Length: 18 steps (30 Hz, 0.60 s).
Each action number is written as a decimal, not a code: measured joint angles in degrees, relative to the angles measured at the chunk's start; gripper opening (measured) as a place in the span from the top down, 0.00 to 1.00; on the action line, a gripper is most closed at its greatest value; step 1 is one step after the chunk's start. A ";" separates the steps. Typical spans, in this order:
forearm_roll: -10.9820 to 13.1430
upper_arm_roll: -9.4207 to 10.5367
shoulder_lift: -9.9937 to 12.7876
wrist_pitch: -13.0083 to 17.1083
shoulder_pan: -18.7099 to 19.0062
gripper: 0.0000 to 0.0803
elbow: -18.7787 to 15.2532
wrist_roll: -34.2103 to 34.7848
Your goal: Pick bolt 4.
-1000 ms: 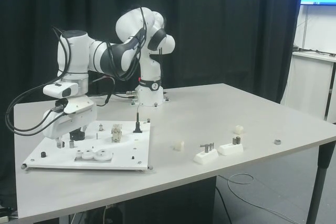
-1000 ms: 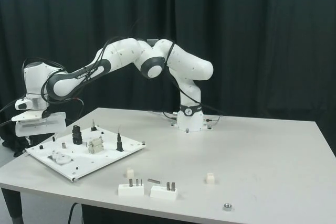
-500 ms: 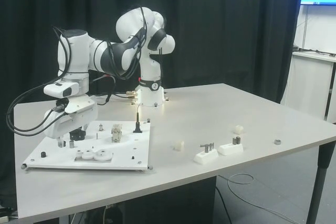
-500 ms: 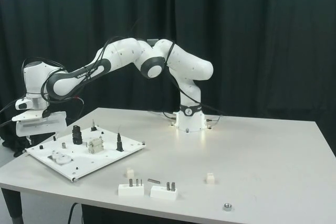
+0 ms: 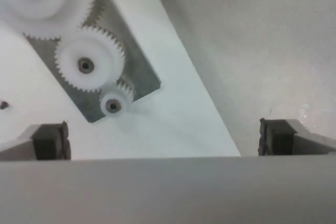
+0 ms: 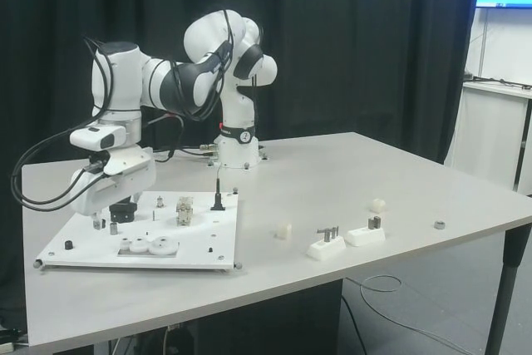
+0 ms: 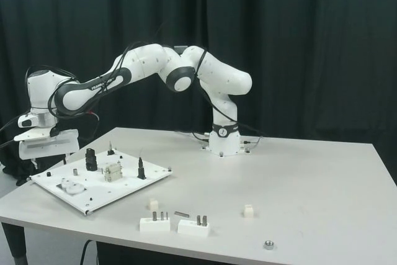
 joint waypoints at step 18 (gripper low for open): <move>1.13 -0.02 -1.05 -5.25 0.59 0.00 0.00 5.47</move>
